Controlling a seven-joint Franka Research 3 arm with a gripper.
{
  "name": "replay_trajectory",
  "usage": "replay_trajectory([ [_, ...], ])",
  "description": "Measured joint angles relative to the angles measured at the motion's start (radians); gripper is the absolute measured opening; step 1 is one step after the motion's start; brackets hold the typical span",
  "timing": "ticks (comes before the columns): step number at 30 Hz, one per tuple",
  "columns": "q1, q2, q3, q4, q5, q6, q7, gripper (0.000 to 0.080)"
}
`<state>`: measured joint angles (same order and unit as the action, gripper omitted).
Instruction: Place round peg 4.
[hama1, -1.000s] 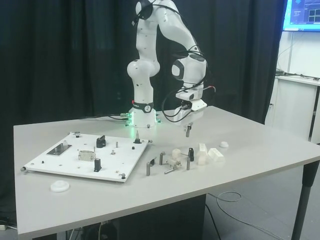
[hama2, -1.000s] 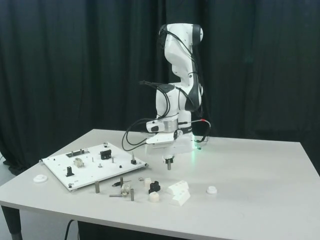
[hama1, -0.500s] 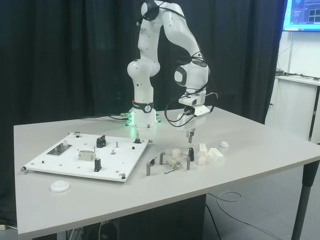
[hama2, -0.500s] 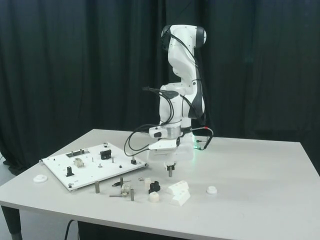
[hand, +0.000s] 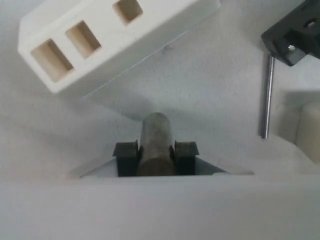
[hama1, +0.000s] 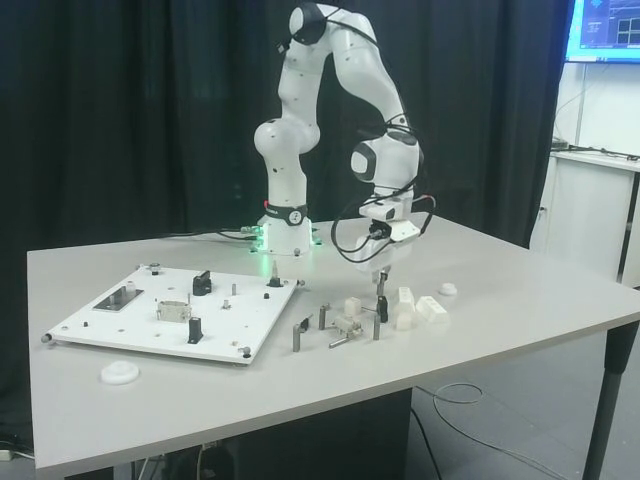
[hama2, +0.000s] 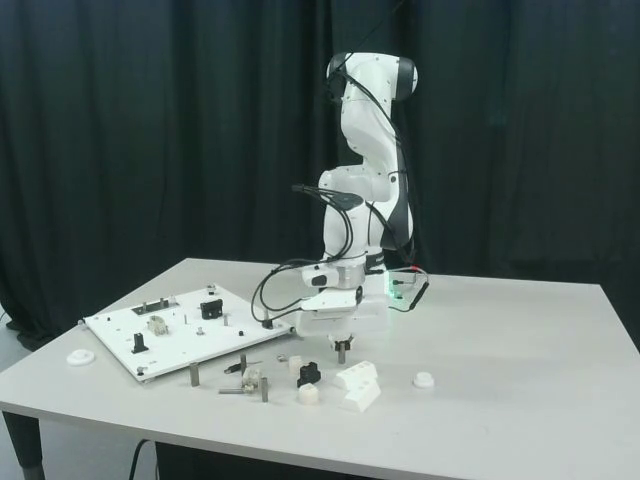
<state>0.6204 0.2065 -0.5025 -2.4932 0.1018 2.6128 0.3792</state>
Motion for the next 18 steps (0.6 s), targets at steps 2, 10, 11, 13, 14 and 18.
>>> replay_trajectory([
  [2,-0.003,0.006,0.005,-0.001,0.007,0.006,0.000,0.0152],
  [10,-0.038,0.023,0.042,-0.006,0.010,0.022,-0.008,0.0152],
  [11,-0.044,0.024,0.048,-0.006,0.010,0.022,-0.008,0.0152],
  [13,-0.056,0.024,0.058,-0.007,0.010,0.022,-0.008,0.0152],
  [14,-0.063,0.024,0.064,-0.007,0.010,0.022,-0.008,0.0152],
  [18,-0.083,0.024,0.079,-0.008,0.010,0.022,-0.008,0.0315],
])
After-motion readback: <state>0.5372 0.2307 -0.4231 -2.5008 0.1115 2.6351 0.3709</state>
